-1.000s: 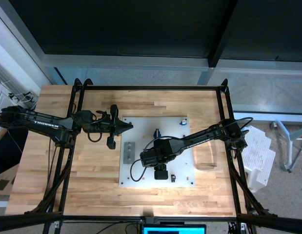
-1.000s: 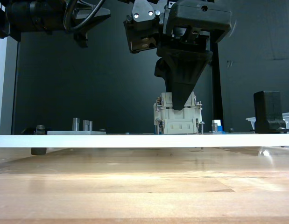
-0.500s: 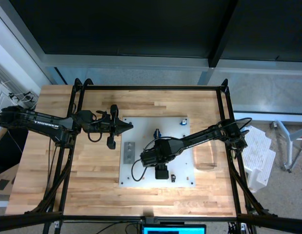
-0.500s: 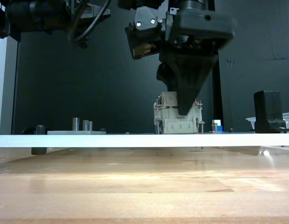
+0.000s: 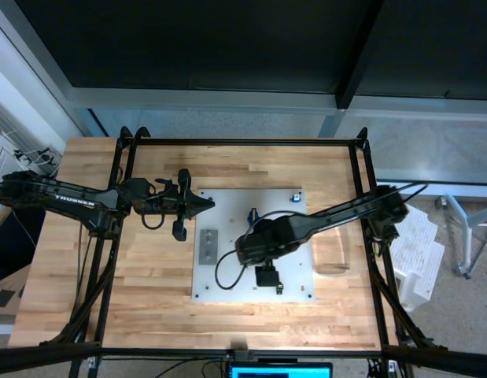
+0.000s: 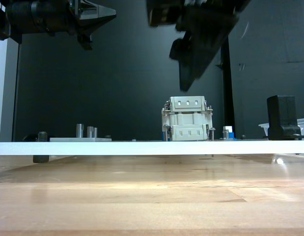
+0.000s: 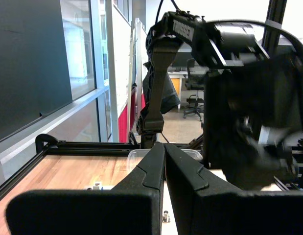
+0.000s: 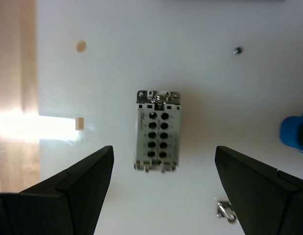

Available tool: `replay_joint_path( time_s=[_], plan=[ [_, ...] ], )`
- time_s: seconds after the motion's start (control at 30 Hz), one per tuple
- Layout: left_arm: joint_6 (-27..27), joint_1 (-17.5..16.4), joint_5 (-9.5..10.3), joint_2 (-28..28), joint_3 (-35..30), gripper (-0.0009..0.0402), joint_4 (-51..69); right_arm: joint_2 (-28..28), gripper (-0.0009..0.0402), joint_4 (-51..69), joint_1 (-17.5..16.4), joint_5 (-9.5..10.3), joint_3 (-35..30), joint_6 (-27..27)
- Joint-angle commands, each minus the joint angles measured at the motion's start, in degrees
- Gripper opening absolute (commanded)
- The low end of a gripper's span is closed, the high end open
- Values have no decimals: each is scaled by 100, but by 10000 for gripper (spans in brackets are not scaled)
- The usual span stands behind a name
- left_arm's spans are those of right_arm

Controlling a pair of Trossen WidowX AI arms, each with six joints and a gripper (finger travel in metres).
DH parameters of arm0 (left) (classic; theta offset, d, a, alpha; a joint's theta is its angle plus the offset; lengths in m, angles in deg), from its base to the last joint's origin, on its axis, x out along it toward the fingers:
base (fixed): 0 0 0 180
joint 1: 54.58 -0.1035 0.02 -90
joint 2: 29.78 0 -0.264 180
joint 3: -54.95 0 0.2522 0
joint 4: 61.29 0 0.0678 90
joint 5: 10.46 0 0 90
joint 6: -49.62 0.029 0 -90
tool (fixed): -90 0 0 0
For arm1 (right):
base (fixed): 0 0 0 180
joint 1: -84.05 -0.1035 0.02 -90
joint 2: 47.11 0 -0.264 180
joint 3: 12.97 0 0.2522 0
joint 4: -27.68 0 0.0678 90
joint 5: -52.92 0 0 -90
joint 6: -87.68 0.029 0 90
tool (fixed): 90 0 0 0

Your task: Pick the HAN10E connector and install on the hub

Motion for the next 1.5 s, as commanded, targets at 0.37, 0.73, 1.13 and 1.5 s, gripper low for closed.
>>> replay_joint_path(
  time_s=[0.37, 0.73, 1.13, 1.5],
  plan=[
    [0, 0, -2, 0, -2, 0, -2, 2302, 164, -2632, 389, -302, 2258, -369],
    [0, 0, -2, 0, -2, 0, -2, 3674, 4, -5031, 990, -236, 3807, -1010],
    [0, 0, -2, 0, -2, 0, -2, 4614, -1, -7215, 1506, 103, 5202, -1200],
    [0, 0, -2, 0, -2, 0, -2, 4944, 0, -8089, 1668, 280, 5794, -1126]
  ],
)
